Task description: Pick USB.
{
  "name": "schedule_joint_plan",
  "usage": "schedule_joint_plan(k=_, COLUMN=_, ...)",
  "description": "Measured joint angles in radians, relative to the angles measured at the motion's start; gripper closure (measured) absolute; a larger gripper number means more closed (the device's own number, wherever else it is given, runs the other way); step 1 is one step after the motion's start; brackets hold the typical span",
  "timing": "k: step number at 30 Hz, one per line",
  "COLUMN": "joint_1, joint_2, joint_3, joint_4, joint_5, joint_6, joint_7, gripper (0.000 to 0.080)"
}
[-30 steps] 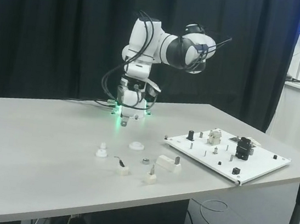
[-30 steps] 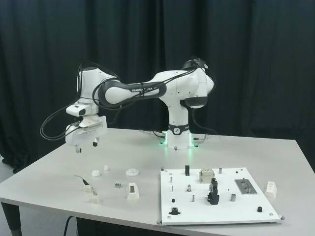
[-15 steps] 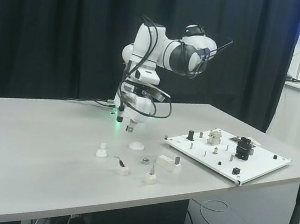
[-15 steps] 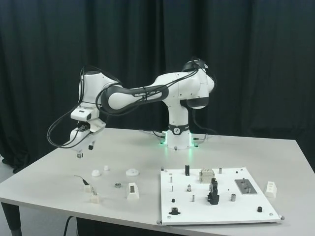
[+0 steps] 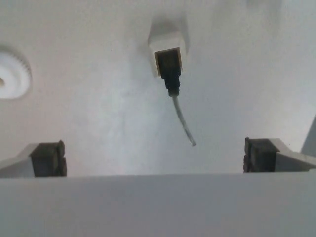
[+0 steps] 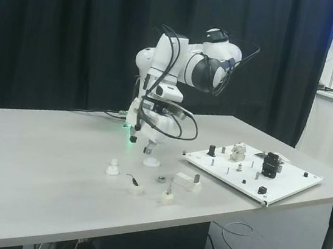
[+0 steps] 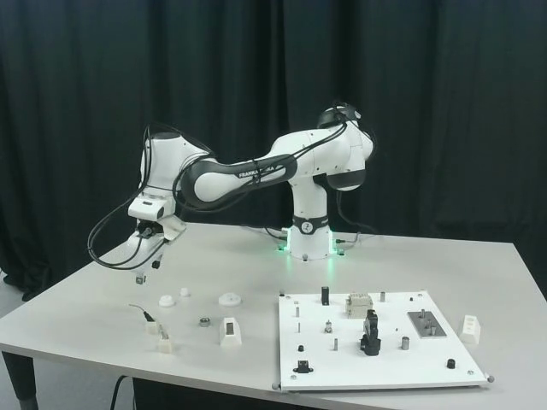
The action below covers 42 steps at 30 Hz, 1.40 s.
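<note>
Boxy white-housed USB [image 5: 168, 53] (thin curled lead), open hand [image 5: 153, 157], ridged pads [image 5: 48, 159]

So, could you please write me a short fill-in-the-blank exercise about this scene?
1. The pincer hangs above the table with its fingers ____.
2. The USB plug sits in a small ____ block.
3. A short ____ trails from the plug.
4. The toothed part at the wrist view's edge is a white ____.

Missing words: open; white; cable; gear
</note>
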Motion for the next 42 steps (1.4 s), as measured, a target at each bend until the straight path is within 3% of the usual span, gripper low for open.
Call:
schedule_joint_plan(k=27, joint_1=-0.011, joint_2=0.002, joint_3=0.071, joint_4=-0.002, joint_5=0.021, joint_6=0.097, joint_7=-0.044, gripper=0.0003)
schedule_joint_plan(k=42, joint_1=-0.025, joint_2=0.006, joint_3=0.127, joint_4=-0.027, joint_5=0.070, joint_6=0.164, joint_7=-0.101, gripper=0.0003)
